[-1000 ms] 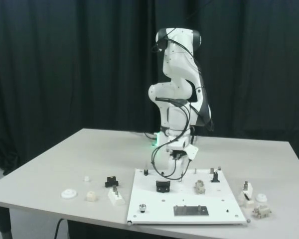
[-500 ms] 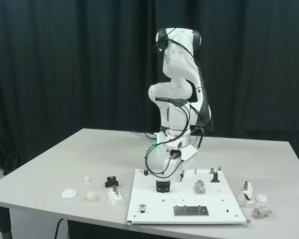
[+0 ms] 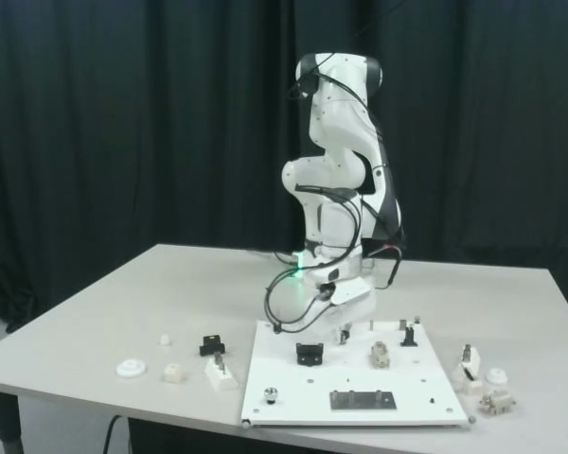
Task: Insert BNC.
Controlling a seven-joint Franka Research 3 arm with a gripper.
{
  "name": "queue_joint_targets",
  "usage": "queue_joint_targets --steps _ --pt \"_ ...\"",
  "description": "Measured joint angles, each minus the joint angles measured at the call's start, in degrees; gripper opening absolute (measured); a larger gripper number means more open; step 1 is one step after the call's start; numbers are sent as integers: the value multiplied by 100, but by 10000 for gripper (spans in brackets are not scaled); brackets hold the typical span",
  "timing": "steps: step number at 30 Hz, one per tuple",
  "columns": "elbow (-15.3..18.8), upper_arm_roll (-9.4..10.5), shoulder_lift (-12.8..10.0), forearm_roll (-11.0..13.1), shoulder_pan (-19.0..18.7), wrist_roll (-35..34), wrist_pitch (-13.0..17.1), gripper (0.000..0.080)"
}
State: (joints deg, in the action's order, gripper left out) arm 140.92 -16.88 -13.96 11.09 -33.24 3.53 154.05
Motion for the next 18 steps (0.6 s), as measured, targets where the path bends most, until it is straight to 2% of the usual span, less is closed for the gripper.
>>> queue_joint_targets --steps 6,18 --pt "2 1 4 2 0 -980 5 120" --pt "7 1 10 2 1 -1982 5 120"
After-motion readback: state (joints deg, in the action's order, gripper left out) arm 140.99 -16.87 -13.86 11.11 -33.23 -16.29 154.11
